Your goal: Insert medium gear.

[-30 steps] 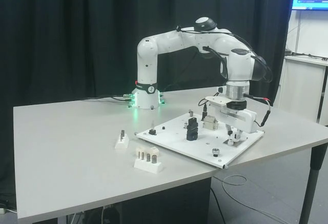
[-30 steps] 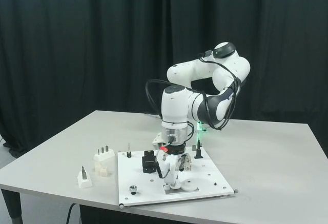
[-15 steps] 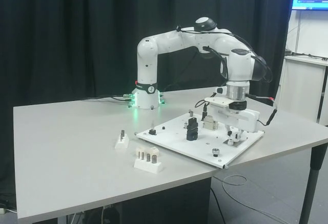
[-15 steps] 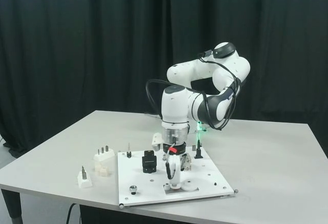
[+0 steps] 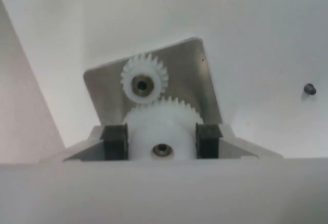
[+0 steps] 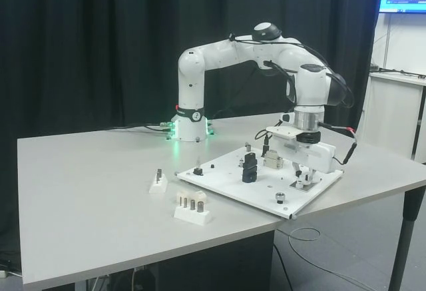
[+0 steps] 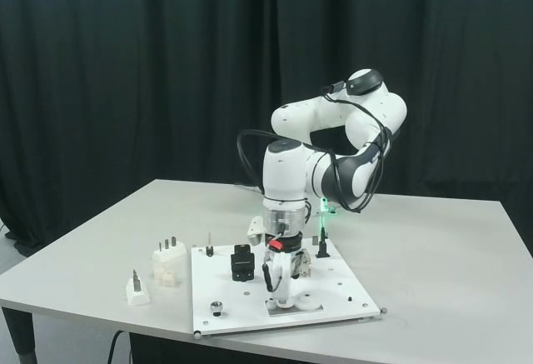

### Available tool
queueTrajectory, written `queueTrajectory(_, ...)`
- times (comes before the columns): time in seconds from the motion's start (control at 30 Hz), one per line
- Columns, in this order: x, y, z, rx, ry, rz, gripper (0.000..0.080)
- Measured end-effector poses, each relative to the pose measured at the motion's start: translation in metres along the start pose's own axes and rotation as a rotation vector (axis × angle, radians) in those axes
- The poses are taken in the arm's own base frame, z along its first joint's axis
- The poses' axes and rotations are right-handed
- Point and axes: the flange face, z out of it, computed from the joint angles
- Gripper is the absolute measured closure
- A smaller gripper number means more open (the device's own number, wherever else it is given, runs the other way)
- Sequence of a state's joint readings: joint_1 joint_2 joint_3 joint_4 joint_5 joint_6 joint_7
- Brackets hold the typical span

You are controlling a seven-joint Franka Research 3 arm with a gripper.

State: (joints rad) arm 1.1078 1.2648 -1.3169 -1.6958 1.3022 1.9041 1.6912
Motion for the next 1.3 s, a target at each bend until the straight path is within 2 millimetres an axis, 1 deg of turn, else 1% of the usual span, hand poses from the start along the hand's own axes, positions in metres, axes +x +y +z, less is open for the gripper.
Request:
queueTrajectory(0.13,-0.0004,0.0004,0.0,0.001,0.003,-0.027,0.0522)
queueTrajectory(0.27,-0.0006,0.0006,0.0005,0.0,0.005,-0.154,0.0522)
queueTrajectory(0.37,-0.0005,0.0005,0.0009,-0.001,0.005,-0.204,0.0522)
queueTrajectory(0.57,-0.0009,0.0008,0.0028,0.002,0.006,-0.198,0.0522)
queueTrajectory(0.7,-0.0016,0.0015,0.0074,0.011,0.009,-0.141,0.0522)
queueTrajectory(0.83,-0.0023,0.0024,0.0071,0.015,0.015,-0.103,0.0522)
queueTrajectory(1.3,-0.0027,0.003,0.007,0.016,0.018,-0.094,0.0522)
